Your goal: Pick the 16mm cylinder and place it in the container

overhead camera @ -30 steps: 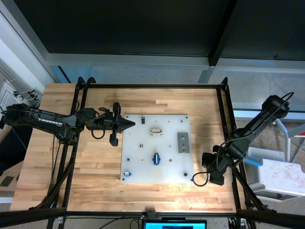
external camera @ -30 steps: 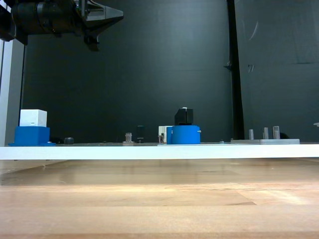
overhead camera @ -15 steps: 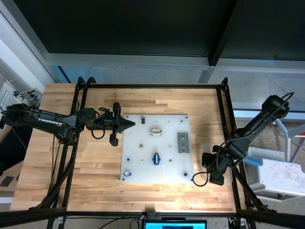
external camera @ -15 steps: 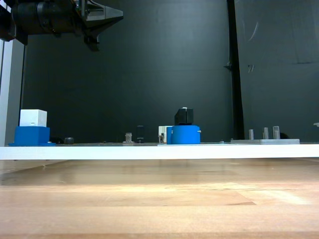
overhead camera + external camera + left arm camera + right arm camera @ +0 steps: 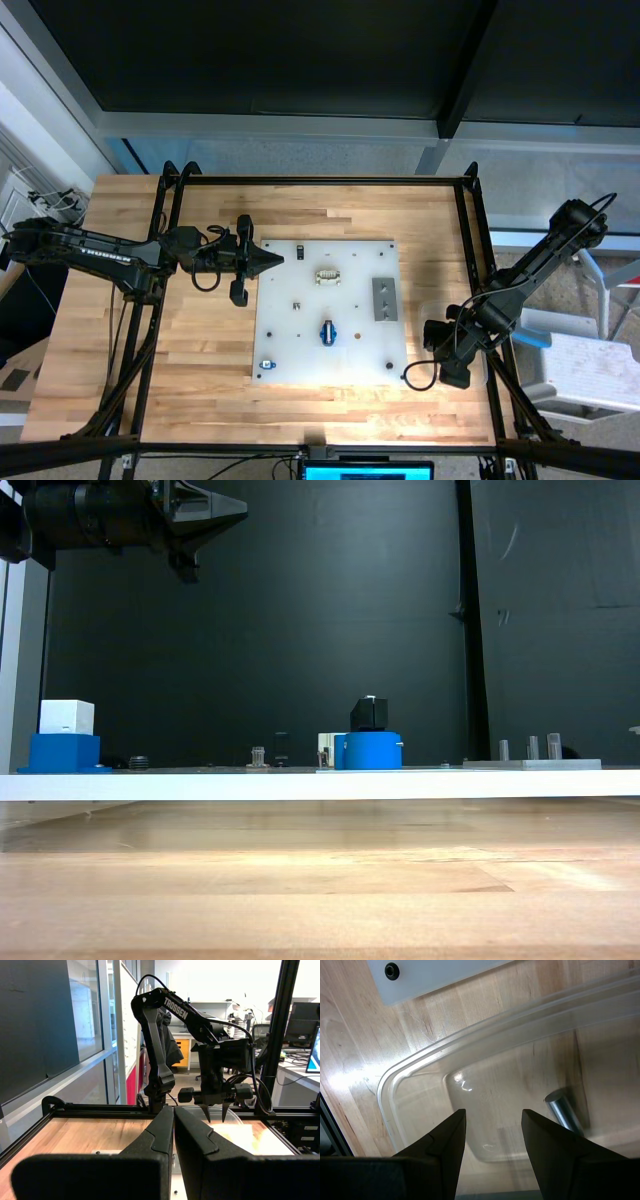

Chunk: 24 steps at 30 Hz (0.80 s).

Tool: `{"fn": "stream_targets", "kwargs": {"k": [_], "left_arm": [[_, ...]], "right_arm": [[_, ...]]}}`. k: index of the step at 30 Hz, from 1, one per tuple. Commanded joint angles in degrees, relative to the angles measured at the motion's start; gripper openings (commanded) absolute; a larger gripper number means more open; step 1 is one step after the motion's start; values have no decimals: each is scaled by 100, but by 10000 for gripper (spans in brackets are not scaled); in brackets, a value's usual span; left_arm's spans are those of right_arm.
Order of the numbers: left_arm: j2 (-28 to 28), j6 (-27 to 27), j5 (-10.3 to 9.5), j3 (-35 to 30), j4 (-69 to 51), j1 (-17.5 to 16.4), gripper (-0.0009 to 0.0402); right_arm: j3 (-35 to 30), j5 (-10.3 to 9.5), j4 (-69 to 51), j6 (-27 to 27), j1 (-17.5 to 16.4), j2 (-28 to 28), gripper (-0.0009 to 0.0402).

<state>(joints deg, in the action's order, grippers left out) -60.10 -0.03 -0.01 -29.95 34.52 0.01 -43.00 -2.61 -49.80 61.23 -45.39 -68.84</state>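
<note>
The right gripper point(image 5: 492, 1116) hung low over the container point(image 5: 415, 1062). Its two fingers were spread well apart and had hold of nothing. The 16mm cylinder point(image 5: 563, 1110) lay on its side on the clear floor of the container, just beside one fingertip. The container's rounded corner sat on the wooden table point(image 5: 200, 350), close to a corner of the white board point(image 5: 300, 345).

Seen from above, that gripper and the container were off the board at about 4 o'clock, just past its edge.

Across the table, the left gripper point(image 5: 173, 1110) had its fingers pressed together with only a thin seam between them, and it carried nothing. It was held high in the air at the board's 10 o'clock edge, pointing towards 3 o'clock.

On the board, a blue-and-black upright part point(image 5: 327, 331) stood a little towards 6 o'clock from the middle. A grey block point(image 5: 385, 298) lay towards 3 o'clock.
</note>
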Motion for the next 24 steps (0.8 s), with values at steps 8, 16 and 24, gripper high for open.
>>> {"fn": "stream_targets", "kwargs": {"k": [8,16,24], "left_arm": [[0,2,0,0,2,0,0],[0,2,0,0,2,0,0],[-2,2,0,0,0,0,0]], "right_arm": [[-2,2,4,2,0,0,153],[-2,4,26,0,-2,0,153],[-2,4,120,-2,0,0,153]]}}
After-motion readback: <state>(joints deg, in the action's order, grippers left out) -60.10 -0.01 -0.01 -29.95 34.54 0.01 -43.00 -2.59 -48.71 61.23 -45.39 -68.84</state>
